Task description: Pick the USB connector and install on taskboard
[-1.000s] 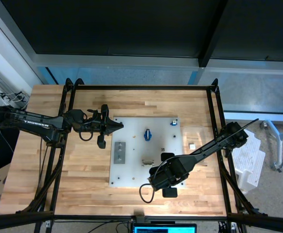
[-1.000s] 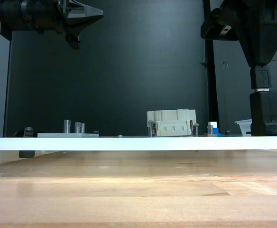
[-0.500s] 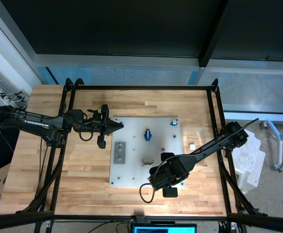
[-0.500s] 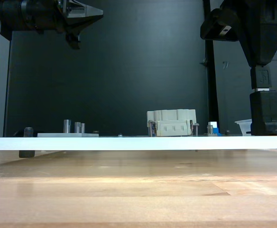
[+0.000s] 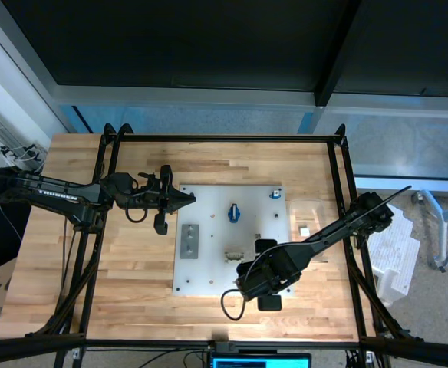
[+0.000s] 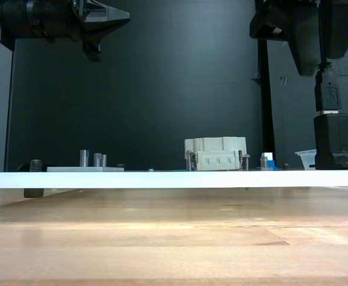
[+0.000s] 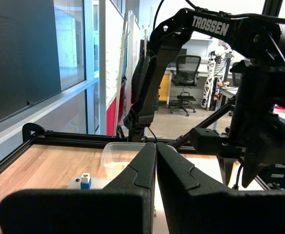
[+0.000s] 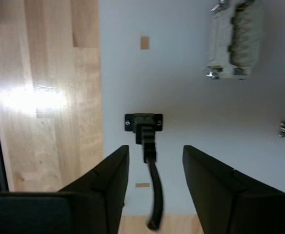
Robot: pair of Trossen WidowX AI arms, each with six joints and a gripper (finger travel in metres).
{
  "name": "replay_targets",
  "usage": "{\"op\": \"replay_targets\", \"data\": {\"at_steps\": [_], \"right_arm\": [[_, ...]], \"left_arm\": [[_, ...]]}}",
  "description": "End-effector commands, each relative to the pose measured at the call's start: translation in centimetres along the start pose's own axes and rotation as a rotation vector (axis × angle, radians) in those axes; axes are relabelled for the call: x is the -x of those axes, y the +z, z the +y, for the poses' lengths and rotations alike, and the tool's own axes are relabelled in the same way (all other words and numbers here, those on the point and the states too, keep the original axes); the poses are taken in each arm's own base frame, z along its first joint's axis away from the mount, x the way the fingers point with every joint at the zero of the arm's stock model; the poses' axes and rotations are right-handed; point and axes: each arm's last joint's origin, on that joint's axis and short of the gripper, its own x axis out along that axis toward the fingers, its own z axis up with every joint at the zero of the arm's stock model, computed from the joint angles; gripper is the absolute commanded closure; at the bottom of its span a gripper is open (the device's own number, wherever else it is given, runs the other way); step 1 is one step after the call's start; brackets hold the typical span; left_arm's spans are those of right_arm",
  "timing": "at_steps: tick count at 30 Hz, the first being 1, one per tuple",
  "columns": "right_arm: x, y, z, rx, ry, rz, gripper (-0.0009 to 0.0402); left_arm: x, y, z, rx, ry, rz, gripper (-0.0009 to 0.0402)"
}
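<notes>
While the right gripper point(image 8: 154, 148) hangs open above the USB connector point(image 8: 146, 140), straddling its cable point(image 8: 155, 195), the plug stands upright in the black socket point(image 8: 143, 121) on the taskboard point(image 8: 240, 126). The silver connector point(image 8: 235, 39) sits nearby. The left gripper point(image 5: 187, 198), closed, hovers over the board's left edge.

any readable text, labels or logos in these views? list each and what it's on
"TROSSEN": white letters on the right arm, left wrist view.
White lettering on the left arm, high view: too small to read.
Faint mark on the USB connector: unreadable.
None on the taskboard, the shut left gripper over its far left corner, or the open right gripper above the connector.
</notes>
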Motion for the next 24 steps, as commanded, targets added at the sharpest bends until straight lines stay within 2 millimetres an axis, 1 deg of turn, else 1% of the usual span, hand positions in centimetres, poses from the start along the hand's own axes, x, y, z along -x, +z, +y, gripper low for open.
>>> {"op": "replay_targets", "data": {"at_steps": [1, 5, 9, 20, 24], "right_arm": [[1.1, -0.2, -0.2, -0.006, 0.015, -0.027, 0.0210], [2.3, -0.7, -0.5, -0.006, 0.022, -0.040, 0.0189], [2.8, -1.0, -0.7, -0.005, 0.022, -0.041, 0.0180], [3.1, -1.2, -0.7, 0.008, 0.022, -0.041, 0.0181], [4.3, -1.4, -1.3, 0.015, 0.036, -0.075, 0.0181]], "left_arm": [[0.0, 0.0, 0.0, 0.000, 0.000, 0.000, 0.0393], [0.0, 0.0, 0.0, 0.000, 0.000, 0.000, 0.0393], [0.0, 0.0, 0.0, 0.000, 0.000, 0.000, 0.0393], [0.0, 0.0, 0.0, 0.000, 0.000, 0.000, 0.0393], [0.0, 0.0, 0.0, 0.000, 0.000, 0.000, 0.0393]]}}
